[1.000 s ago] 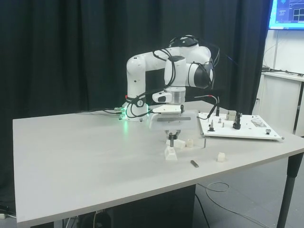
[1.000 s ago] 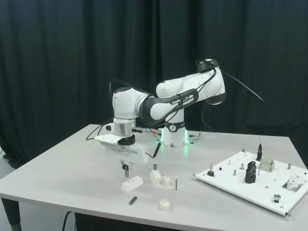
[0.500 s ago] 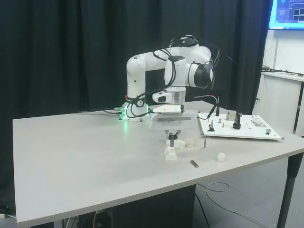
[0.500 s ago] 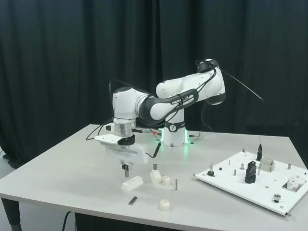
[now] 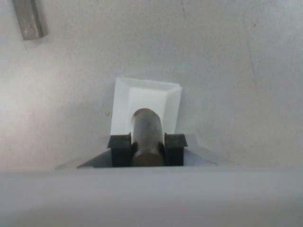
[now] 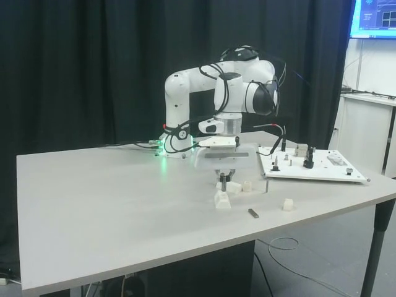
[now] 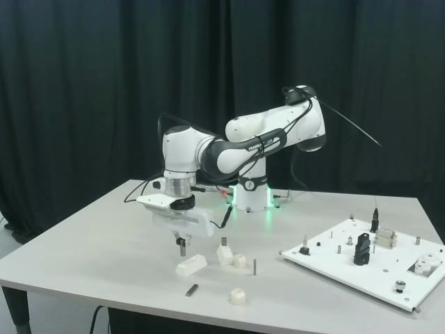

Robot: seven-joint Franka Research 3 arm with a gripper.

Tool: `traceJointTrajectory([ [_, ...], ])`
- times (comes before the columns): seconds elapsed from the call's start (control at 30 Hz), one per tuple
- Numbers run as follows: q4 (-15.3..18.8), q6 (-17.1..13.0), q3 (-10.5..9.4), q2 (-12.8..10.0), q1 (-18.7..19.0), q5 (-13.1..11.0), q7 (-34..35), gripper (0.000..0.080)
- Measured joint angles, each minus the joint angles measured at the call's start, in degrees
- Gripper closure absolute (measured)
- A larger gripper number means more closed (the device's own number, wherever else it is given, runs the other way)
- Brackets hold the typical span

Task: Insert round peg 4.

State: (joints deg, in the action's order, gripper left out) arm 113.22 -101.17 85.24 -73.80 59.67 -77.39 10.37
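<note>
**Peg pinched above a white holder block**

While the white Franka arm (image 7: 229,149) reaches out low over the grey table (image 6: 93,198), its gripper (image 5: 147,144) is pinching the dark round metal peg (image 5: 147,135) upright between two black fingertips (image 5: 119,144), one pressed against each side. Seen from the wrist, the peg hangs directly over a white wedge-shaped plastic block (image 5: 144,101) lying on the table; the room views show the peg's lower end just above that block (image 7: 190,264), apart from it.

Nearest the table's front edge lie a small white cube (image 7: 238,296) and a short dark flat bar (image 7: 191,289). Just behind them, beside the wedge block, sit two more small white blocks (image 7: 231,256) and a thin dark pin (image 7: 254,266) standing upright.

Farther to the side, well apart from the gripper, rests a white rectangular assembly board (image 7: 361,268) carrying several small pegs and black fixtures (image 7: 360,249). At the back, the arm's base (image 7: 252,198) glows green before a black curtain (image 7: 83,83).
</note>
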Motion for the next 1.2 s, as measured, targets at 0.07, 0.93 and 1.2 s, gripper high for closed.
traceJointTrajectory([
  [0.07,0.0,-0.05,0.0,0.0,0.0,0.0,0.0,0.0658],
  [0.93,-1.09,-0.69,0.05,0.15,0.0,-0.91,0.06,0.0658],
  [1.2,-3.49,-0.11,0.09,0.83,0.5,-2.05,0.07,0.0658],
])
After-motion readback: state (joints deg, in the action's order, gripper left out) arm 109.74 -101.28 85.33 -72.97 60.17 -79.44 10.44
